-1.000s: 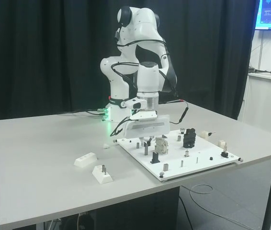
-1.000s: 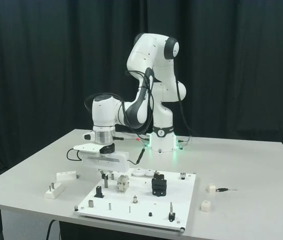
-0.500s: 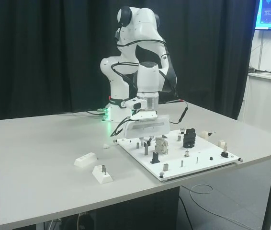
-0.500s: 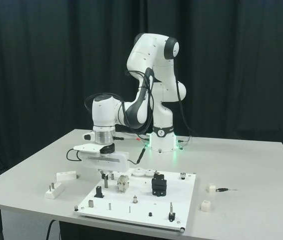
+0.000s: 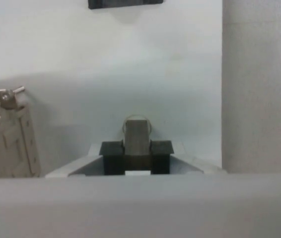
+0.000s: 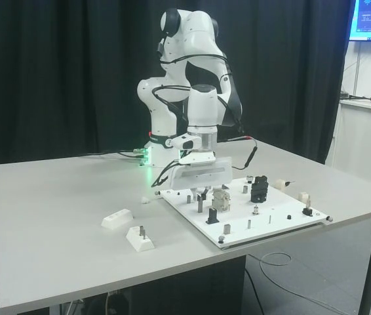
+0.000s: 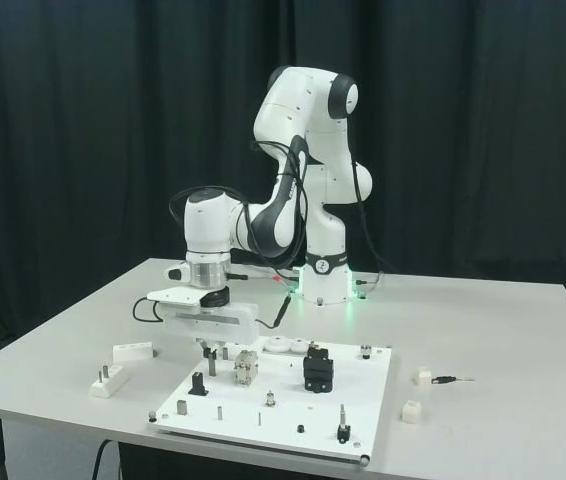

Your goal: Insert square peg 3.

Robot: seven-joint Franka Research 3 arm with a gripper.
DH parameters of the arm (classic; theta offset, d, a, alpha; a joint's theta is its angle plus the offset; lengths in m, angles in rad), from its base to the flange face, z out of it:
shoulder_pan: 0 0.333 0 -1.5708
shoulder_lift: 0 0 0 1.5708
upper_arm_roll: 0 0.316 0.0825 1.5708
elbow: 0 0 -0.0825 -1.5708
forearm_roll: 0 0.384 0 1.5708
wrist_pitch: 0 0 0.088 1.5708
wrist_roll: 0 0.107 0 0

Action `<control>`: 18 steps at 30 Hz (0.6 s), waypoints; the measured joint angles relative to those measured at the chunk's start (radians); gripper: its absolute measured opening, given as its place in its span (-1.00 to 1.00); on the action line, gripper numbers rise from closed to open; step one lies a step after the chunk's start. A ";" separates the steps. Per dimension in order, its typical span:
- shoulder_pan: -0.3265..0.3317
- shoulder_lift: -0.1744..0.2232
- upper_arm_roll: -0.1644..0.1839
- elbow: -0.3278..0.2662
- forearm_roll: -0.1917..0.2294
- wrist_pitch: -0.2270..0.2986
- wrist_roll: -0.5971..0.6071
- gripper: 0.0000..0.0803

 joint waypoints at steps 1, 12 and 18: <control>0.000 0.000 0.000 0.000 0.000 0.000 0.004 -0.73; 0.000 0.001 0.000 0.000 0.006 0.002 0.053 -0.73; 0.000 0.001 0.000 0.000 0.006 0.003 0.061 -0.73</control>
